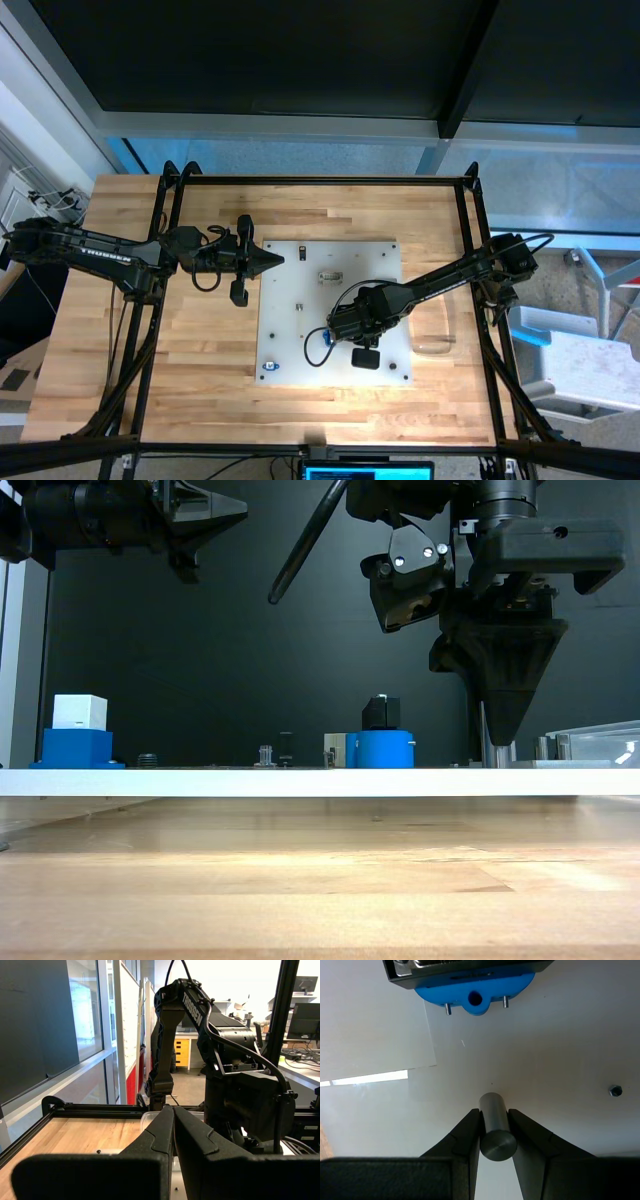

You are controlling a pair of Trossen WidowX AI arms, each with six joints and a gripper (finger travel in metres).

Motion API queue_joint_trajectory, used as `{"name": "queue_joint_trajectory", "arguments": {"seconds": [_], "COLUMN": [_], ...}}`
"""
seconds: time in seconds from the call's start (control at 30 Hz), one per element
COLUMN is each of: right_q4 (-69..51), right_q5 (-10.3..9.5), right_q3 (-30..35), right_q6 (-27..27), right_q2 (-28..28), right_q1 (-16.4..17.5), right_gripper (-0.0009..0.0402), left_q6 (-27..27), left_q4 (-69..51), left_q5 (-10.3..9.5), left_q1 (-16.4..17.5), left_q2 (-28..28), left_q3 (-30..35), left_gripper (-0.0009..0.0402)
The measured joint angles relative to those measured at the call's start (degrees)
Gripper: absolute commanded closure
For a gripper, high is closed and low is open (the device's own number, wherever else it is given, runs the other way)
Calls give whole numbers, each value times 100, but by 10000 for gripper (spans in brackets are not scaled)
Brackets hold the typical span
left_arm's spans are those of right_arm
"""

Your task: Pick the 16mm cylinder and place it in the taskboard

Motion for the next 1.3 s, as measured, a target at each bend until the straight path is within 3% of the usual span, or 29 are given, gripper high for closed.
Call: {"name": "queue_joint_trajectory", "arguments": {"seconds": [1.13, 1.3], "right_q4": [284, 284], "right_q5": [-2, -2], "right_q3": [-236, -236], "right_q6": [13, 13], "right_q2": [0, 0], "right_q1": [0, 0], "right_gripper": [381, 362], "left_q6": [0, 0], "left_q4": [0, 0], "left_q5": [0, -2], "left_q1": [0, 0], "left_q2": [0, 0], "left_q3": [-2, 0], "left_gripper": [393, 393]}}
